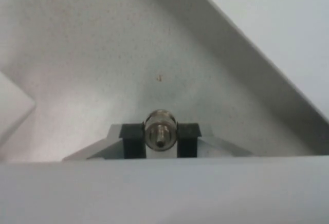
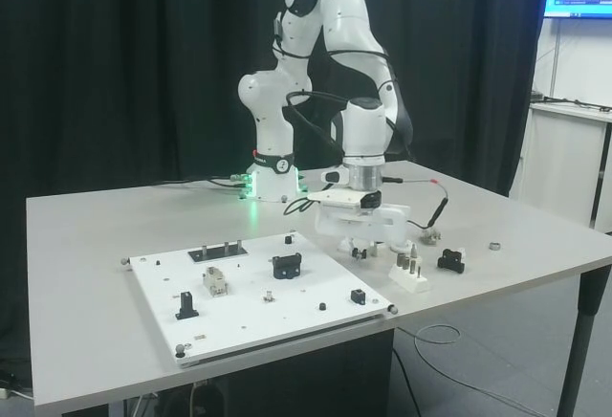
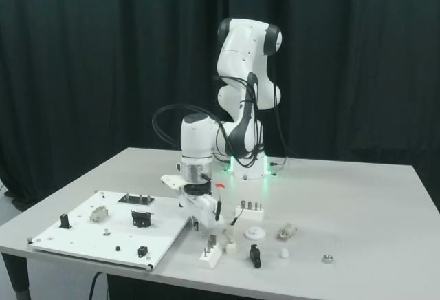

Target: Insert BNC.

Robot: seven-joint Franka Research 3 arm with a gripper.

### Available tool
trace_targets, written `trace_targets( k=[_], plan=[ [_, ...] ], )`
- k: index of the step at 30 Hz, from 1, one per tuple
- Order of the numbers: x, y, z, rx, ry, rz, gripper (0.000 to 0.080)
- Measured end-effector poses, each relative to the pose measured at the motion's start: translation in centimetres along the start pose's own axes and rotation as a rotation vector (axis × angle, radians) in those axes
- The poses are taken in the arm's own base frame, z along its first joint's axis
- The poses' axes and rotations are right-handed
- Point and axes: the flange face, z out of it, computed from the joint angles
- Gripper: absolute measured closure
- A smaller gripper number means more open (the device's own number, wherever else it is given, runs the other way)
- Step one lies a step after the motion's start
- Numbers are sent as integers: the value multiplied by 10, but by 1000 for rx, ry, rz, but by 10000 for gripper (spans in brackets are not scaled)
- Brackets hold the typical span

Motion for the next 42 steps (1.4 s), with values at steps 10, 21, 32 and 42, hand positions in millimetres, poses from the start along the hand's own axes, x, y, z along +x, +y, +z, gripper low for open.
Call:
trace_targets(
  k=[10, 21, 32, 42],
  plan=[
    [2, 0, -6, -5, 1, -8, 676],
    [3, -1, -7, -6, 1, -8, 676],
    [3, -1, -8, -5, 2, -11, 676],
    [3, -1, -9, -4, 1, -11, 676]
  ],
)
